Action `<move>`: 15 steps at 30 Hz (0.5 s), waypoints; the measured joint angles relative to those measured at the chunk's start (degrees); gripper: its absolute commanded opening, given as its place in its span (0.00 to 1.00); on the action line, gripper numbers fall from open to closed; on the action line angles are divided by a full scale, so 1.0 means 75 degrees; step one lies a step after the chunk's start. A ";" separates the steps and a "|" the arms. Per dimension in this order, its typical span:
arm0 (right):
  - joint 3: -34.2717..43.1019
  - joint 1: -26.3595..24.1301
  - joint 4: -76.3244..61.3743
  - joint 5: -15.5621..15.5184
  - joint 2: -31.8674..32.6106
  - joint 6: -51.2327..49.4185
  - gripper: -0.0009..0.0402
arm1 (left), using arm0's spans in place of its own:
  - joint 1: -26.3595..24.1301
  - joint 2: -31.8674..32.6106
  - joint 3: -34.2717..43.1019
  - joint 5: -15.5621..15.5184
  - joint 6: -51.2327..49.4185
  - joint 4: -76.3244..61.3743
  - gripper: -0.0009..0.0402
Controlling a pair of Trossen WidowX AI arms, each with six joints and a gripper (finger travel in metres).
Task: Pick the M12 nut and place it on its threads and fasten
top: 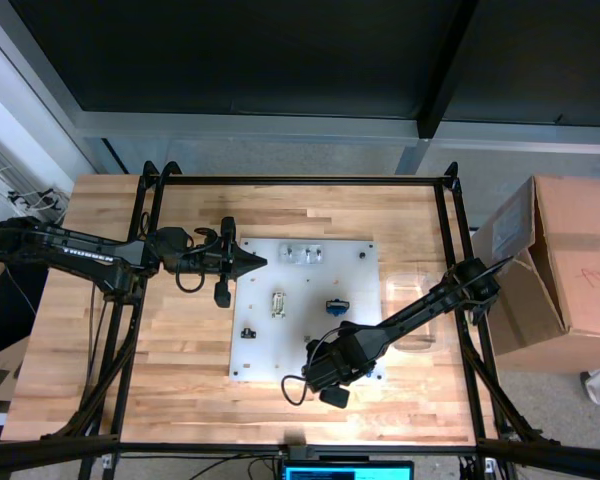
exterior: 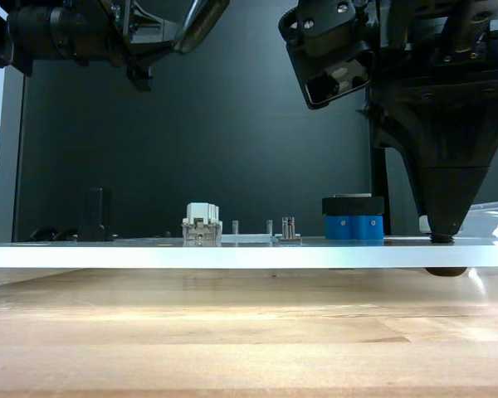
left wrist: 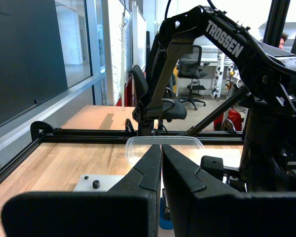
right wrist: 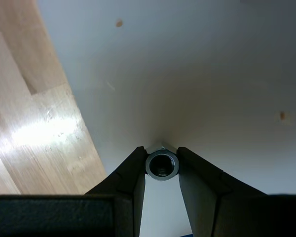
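Nut (right wrist: 162,165), small and silver, is clamped between the two fingers (right wrist: 134,174) of my right jaws, its dark bore facing the wrist camera. My right jaws point steeply down at the white board (top: 280,345), close to its near edge, and from table height their tips look to be touching the board's top. Around the nut I see only white board, with the bare wooden surface (right wrist: 34,128) off to one side of the jaws. I cannot tell whether the nut is on its stud: from above my right arm (top: 410,315) covers that spot, and from table height the fingers hide whatever is under their tips. My left jaws hang raised over the board's far left side, well apart from the right jaws. Their fingers (left wrist: 147,170) are pressed together and hold nothing. Straight ahead of the left jaws a clear tray (left wrist: 164,143) lies on the surface. A blue block (top: 337,306) stands on the board just beyond my right jaws. A grey-white connector (top: 277,303) stands between the two pairs of jaws. A cardboard box (top: 565,265) sits past my right arm, off the surface.
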 measured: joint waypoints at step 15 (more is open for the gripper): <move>-0.0006 -0.0006 0.0003 -0.0006 -0.0015 0.1236 0.26 | 0.0000 0.0000 0.0000 0.0000 0.0003 0.0003 0.02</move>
